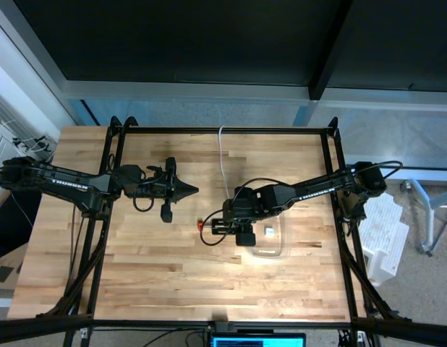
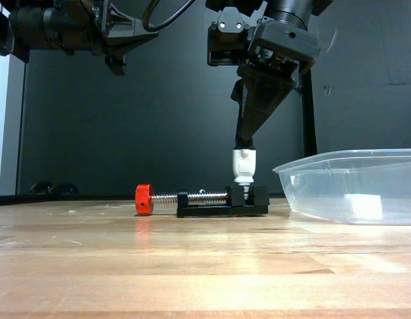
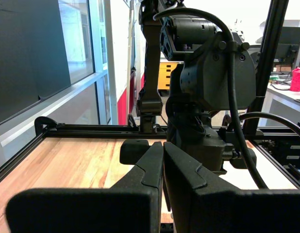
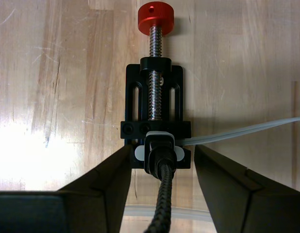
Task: Remove the power plug from the receptacle and place in the container
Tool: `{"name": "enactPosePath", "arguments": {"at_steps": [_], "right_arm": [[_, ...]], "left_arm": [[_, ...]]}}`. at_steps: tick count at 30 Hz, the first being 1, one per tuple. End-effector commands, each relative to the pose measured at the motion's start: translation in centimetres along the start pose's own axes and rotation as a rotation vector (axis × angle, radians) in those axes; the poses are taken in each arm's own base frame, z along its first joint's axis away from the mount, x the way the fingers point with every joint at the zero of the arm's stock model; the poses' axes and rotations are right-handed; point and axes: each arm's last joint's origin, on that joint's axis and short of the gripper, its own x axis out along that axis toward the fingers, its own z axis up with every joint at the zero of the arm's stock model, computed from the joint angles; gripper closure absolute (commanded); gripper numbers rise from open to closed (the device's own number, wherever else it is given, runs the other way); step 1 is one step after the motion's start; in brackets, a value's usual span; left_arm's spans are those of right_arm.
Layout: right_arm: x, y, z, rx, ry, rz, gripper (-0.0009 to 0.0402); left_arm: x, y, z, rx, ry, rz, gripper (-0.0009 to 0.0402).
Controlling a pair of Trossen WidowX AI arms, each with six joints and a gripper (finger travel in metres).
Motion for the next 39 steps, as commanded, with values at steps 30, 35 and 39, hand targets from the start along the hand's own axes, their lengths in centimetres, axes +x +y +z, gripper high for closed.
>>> {"name": "enactPosePath", "arguments": {"at_steps": [30,35,39], "right_arm": [[-0.09,0.0,0.18,0.02,-0.018,0.003,0.0393],[-0.41,0.0,0.37,0.021,-0.029,0.004,0.0393],[-0.74,-0.03,0.39,0.022,-0.037,0.006,0.0393]], "left_arm": [[0.01,0.0,0.01,0.0,0.0,0.0,0.0393],[0.01,0.0,0.01,0.0,0.0,0.0,0.0393],[0.01,0.0,0.01,0.0,0.0,0.0,0.0393]]}}
